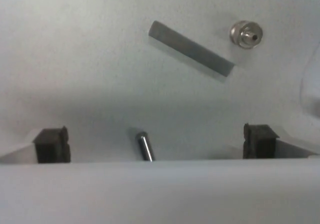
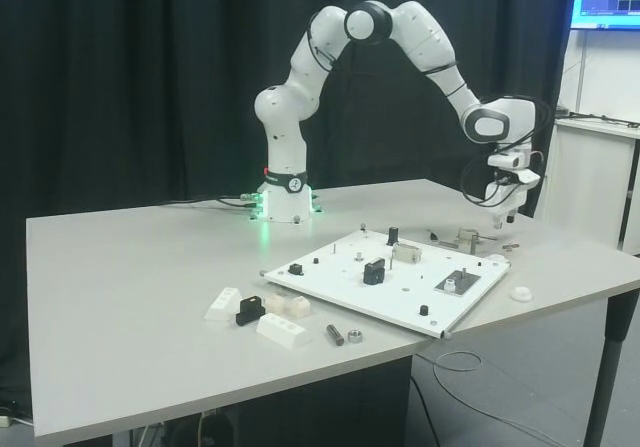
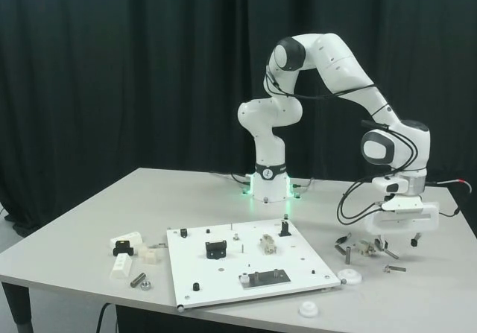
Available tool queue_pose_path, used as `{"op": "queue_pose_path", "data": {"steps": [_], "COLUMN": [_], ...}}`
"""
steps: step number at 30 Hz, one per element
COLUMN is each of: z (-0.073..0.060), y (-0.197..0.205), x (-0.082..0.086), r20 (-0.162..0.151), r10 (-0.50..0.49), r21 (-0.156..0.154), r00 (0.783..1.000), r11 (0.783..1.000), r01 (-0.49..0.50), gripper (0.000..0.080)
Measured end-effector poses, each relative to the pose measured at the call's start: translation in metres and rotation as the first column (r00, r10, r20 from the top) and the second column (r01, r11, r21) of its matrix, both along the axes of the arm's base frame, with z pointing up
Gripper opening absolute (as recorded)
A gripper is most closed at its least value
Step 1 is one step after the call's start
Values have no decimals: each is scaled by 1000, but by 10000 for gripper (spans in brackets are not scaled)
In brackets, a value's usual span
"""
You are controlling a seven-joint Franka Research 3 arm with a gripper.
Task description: Remove round peg 1.
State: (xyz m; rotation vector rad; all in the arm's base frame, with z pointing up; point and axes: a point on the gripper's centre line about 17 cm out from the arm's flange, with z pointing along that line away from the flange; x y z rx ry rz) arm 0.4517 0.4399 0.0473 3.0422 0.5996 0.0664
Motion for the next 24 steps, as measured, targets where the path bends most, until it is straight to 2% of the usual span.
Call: {"op": "queue_pose_path", "data": {"steps": [2, 3, 24], "z": [1, 1, 5], "y": [0, 0, -7], "x": [1, 2, 16], "r20": [1, 2, 8], "r10": [-1, -2, -23], "r21": [-1, -2, -18], "r00": [1000, 1000, 1000], "r11": [1000, 1000, 1000], "r01": [1, 2, 23], "gripper": [729, 780, 800]}}
